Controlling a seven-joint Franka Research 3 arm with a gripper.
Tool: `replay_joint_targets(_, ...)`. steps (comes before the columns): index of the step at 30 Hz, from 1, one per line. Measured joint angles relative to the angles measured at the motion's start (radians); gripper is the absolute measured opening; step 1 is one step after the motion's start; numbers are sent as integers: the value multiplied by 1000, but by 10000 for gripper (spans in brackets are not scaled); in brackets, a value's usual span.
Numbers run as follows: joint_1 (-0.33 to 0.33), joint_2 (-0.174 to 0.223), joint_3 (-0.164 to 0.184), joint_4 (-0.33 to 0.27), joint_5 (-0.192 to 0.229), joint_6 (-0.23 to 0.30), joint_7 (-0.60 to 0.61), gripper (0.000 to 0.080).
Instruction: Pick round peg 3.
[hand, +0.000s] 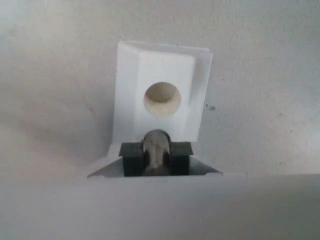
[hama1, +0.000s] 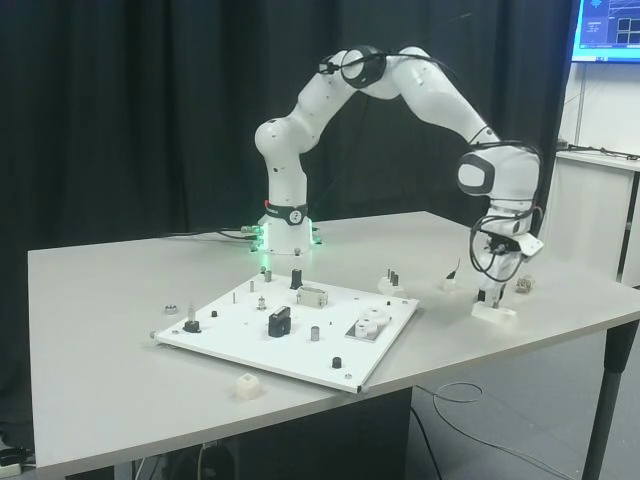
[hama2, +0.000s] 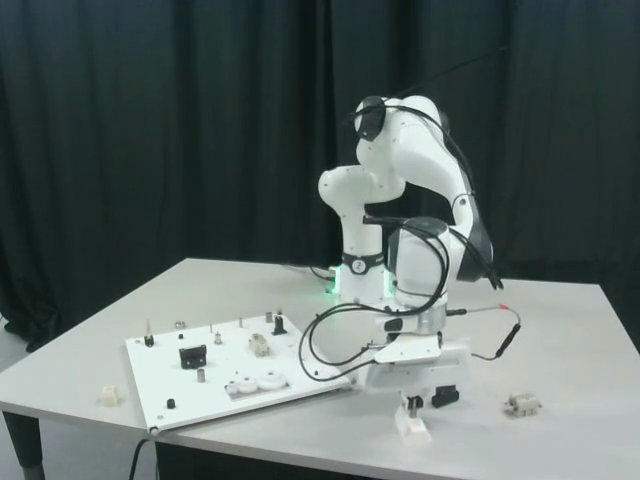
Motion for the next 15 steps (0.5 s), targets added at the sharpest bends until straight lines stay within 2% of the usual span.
replay_joint_targets(15, 7, -84, 3, 1, 0, -74, 0, 104)
